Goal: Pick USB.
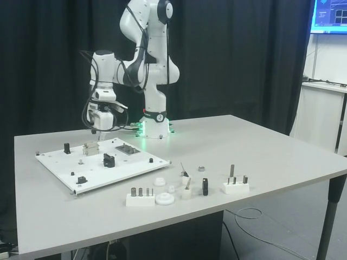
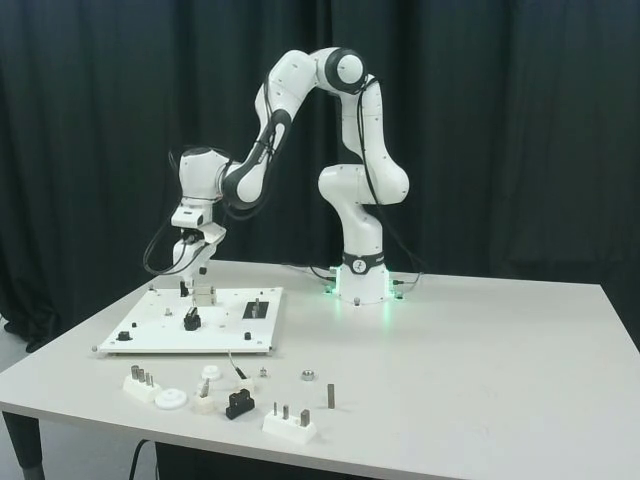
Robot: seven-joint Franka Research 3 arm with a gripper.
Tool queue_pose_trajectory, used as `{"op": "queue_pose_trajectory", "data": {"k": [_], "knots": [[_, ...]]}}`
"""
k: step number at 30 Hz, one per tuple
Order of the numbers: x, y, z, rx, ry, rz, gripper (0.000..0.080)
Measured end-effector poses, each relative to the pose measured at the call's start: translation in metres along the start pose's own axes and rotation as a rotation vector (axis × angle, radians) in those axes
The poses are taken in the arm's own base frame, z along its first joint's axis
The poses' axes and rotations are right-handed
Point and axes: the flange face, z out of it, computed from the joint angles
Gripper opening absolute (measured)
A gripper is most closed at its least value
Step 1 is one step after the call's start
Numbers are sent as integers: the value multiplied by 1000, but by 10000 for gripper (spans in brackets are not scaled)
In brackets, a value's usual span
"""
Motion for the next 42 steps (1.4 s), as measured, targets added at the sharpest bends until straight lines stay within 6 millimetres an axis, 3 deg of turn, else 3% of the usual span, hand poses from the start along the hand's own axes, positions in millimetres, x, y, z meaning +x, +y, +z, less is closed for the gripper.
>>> {"op": "queue_pose_trajectory", "data": {"k": [17,33,42], "knots": [[108,37,-63,-56,12,-23,800],[213,48,-112,-88,14,15,800],[262,56,-125,-93,0,233,800]]}}
